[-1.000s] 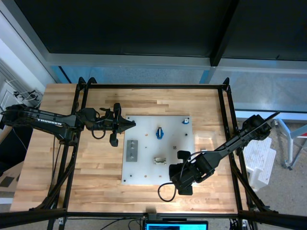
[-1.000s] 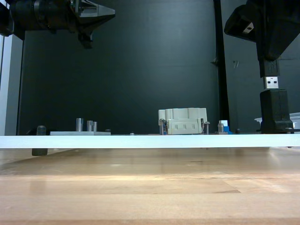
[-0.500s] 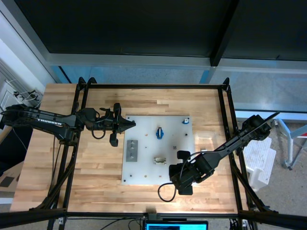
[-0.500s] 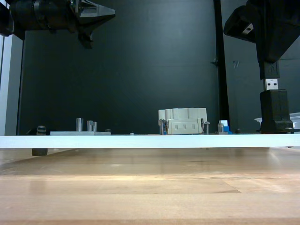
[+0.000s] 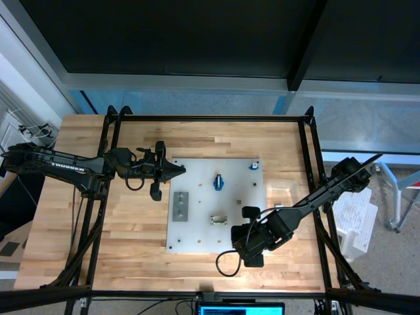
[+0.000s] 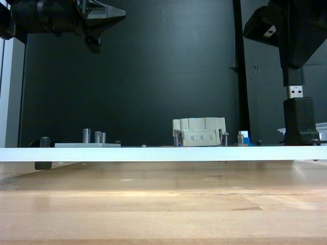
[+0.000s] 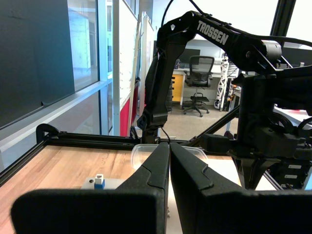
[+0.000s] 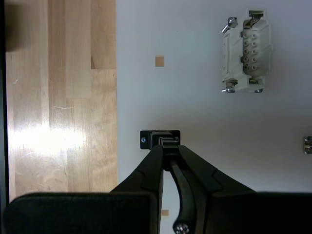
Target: Pick the USB connector and install on taskboard
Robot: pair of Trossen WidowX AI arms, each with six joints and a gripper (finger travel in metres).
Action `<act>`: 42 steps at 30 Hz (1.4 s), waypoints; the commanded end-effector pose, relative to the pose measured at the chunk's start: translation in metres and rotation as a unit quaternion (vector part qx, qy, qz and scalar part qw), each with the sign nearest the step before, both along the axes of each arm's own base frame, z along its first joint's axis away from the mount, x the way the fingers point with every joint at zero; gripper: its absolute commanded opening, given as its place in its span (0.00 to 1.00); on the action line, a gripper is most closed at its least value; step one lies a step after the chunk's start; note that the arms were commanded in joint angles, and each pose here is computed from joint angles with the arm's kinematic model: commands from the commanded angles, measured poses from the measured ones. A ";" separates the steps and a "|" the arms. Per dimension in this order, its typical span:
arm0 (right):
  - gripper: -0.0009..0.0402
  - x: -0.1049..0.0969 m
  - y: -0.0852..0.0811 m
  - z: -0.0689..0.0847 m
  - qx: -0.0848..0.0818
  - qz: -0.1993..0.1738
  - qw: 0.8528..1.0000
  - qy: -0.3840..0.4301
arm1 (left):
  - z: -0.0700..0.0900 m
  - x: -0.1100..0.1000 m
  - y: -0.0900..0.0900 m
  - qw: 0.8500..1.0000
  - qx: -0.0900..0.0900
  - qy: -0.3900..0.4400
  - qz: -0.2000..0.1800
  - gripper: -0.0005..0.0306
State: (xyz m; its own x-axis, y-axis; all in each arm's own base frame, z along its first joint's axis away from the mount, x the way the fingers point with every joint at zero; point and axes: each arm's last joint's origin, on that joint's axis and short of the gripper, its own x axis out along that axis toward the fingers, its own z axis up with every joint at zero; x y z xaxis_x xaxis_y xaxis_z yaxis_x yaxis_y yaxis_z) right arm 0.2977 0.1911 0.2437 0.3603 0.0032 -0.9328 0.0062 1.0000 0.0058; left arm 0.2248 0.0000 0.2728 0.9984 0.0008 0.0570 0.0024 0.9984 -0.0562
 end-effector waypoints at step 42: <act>0.02 -0.002 -0.001 0.002 -0.005 0.006 1.000 0.002 | 0.000 0.000 0.000 1.000 0.000 0.000 0.000 0.02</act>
State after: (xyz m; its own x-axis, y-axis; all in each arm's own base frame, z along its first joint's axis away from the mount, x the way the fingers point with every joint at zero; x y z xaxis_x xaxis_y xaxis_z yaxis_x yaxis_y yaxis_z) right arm 0.2957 0.1895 0.2446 0.3503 -0.0081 -0.9366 -0.0065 0.9999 -0.0111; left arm 0.2248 0.0000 0.2728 0.9984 0.0008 0.0566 0.0024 0.9984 -0.0562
